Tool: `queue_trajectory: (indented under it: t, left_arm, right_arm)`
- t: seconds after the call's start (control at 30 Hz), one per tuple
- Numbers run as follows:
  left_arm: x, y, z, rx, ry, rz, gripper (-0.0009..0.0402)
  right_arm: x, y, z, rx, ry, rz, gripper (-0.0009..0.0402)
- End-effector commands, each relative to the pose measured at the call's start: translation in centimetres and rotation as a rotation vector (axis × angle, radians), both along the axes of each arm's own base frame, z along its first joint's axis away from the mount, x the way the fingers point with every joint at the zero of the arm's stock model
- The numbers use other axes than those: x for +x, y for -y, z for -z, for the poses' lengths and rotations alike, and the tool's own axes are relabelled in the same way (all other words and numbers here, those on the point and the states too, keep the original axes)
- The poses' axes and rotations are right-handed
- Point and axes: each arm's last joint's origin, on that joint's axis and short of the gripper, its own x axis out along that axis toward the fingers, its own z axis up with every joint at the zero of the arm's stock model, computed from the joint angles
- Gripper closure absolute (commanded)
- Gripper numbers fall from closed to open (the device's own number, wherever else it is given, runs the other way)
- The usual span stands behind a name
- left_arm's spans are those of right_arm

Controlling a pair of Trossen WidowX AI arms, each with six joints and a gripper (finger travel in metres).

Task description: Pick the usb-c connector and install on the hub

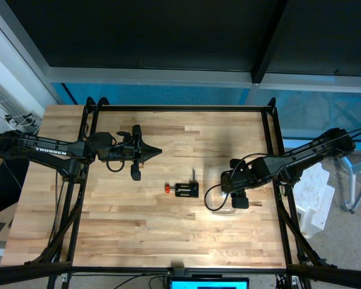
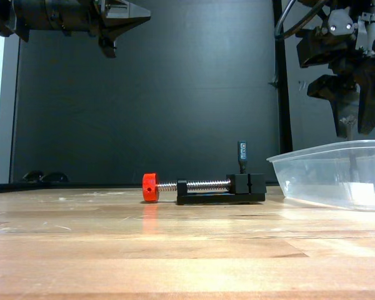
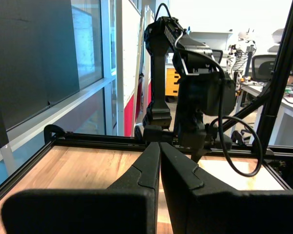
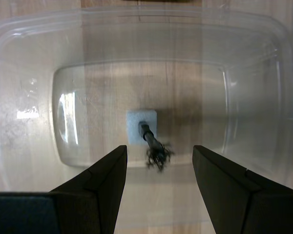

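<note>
The usb-c connector is a tiny dark plug with frayed strands at one end. It lies inside the clear tray, partly on a small pale square piece. My right gripper hangs open above it, one finger on each side, not touching it. In the high view the right gripper is over the tray. The hub, a black block with a red-orange knob, lies left of the tray; a dark rod stands up from it. My left gripper is shut, held high at the left.
The clear plastic tray sits on the wooden table just right of the hub, and its near wall shows in the low view. A black frame runs round the table.
</note>
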Motion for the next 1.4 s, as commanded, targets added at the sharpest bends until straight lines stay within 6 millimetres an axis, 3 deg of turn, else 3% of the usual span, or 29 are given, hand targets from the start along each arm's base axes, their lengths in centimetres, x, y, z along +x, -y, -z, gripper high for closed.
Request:
queue_trajectory:
  t: [0.03,1.1,1.4]
  left_arm:
    - [0.0,0.0,0.0,0.000,0.000,0.000,0.0393]
    - [0.0,0.0,0.0,0.000,0.000,0.000,0.0393]
    - [0.0,0.0,0.0,0.000,0.000,0.000,0.0393]
  right_arm:
    - [0.2,-0.2,0.4,0.002,-0.007,-0.002,0.0208]
    - [1.4,-1.0,4.1,-0.006,-0.034,-0.016,0.0210]
    - [1.3,-1.0,4.3,-0.007,-0.036,-0.017,0.0264]
